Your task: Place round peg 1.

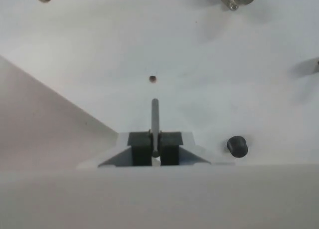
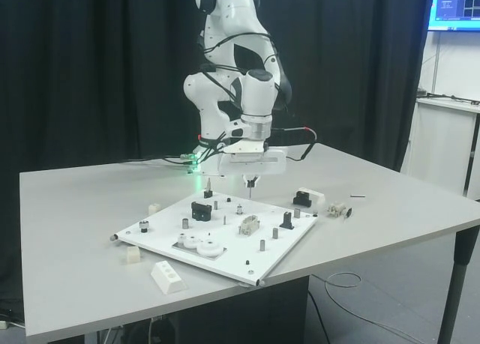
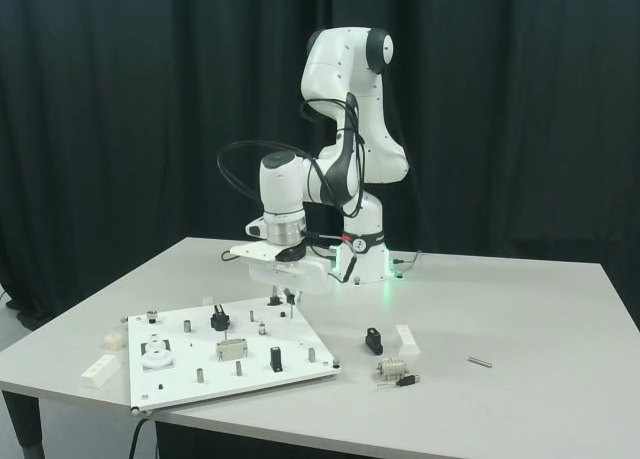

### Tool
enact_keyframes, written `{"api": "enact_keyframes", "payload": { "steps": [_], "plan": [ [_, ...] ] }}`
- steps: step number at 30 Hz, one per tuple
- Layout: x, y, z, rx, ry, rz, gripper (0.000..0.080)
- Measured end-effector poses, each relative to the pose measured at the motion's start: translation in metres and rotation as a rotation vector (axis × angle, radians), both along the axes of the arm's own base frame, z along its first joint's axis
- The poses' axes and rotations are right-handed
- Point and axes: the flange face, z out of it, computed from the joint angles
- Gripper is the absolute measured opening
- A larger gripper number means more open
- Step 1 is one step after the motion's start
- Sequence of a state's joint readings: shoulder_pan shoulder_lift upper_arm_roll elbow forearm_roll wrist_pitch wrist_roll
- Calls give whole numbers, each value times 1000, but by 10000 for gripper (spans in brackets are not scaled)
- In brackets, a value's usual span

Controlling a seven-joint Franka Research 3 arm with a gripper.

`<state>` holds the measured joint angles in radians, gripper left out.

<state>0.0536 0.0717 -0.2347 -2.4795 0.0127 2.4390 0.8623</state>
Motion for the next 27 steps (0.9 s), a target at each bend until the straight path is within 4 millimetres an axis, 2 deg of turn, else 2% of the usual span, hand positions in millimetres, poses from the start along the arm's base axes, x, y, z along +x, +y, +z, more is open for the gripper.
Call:
{"api": "enact_keyframes", "payload": {
  "steps": [27],
  "plan": [
    [0, 0, 1, 1, -3, 10, 31]
  ]
}}
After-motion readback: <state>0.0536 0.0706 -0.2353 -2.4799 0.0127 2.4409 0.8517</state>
